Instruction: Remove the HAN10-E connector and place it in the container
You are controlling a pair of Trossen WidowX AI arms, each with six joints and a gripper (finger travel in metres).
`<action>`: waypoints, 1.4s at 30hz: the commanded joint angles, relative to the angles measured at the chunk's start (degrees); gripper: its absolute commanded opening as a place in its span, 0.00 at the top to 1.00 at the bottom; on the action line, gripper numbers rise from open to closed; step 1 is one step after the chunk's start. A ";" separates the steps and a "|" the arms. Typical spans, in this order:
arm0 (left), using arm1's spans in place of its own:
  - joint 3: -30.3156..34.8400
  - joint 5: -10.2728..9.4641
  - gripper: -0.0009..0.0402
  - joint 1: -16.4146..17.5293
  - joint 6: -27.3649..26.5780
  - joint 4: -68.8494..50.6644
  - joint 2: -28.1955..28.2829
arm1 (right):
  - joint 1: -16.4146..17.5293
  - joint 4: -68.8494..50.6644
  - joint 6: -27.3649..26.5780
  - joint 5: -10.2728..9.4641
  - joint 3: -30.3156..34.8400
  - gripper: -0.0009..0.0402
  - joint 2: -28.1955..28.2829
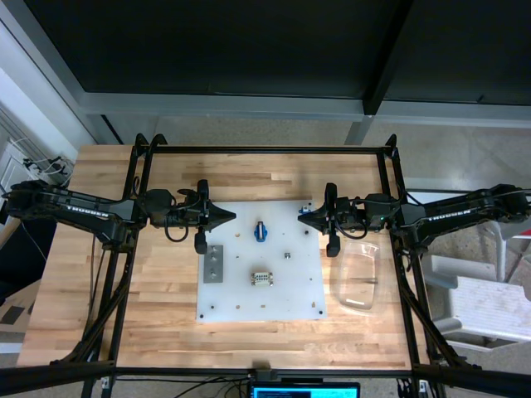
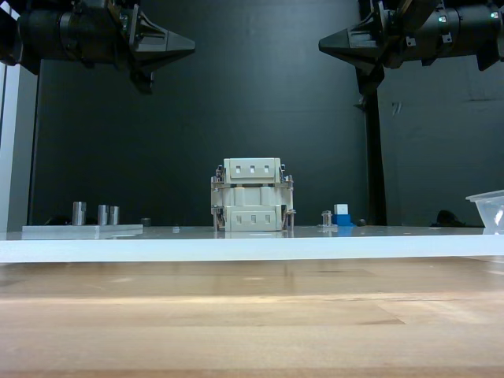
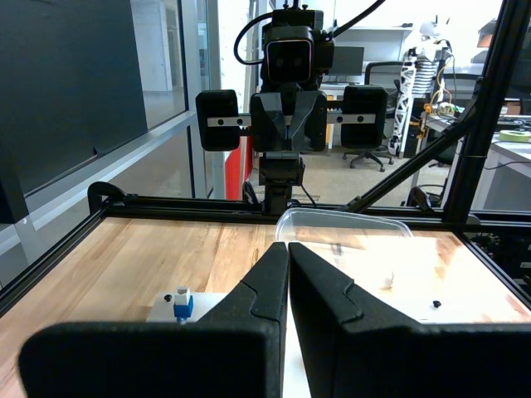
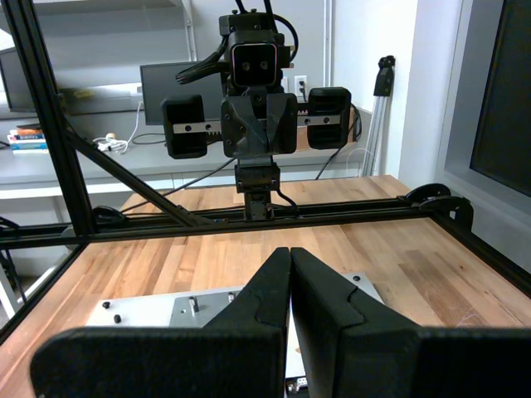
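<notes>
High view: the small beige-grey rectangular HAN10-E connector (image 1: 262,279) sits near the centre of the flat white board (image 1: 290,294). The clear rounded plastic container (image 1: 337,283) stands just right of the board. The left gripper (image 1: 235,218) and right gripper (image 1: 301,215) hover over the board's far part.

Low view: the connector looks rigid, light and probably latched in place. Its flat upper sides are the best hold, and no label is readable.

Left wrist view: the fingers are pressed together and empty.

Right wrist view: the same.

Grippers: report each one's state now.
Left gripper: shut, holding nothing, raised over the left side of the board.
Right gripper: shut, holding nothing, raised over the right side.
</notes>
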 commanded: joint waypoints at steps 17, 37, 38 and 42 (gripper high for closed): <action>0.00 0.00 0.98 0.00 0.00 0.02 0.02 | 0.44 -33.46 3.21 -3.10 20.22 0.98 1.60; 0.00 -0.02 0.98 0.00 0.00 0.02 0.02 | 1.68 -76.56 4.33 -3.02 53.20 0.98 24.59; 0.00 -0.02 0.98 0.02 0.00 0.04 0.02 | 1.88 -78.58 4.35 -3.04 54.95 0.98 25.90; 0.00 -0.02 0.98 0.02 0.00 0.02 0.02 | 2.71 -84.52 4.33 -3.02 61.09 0.98 31.58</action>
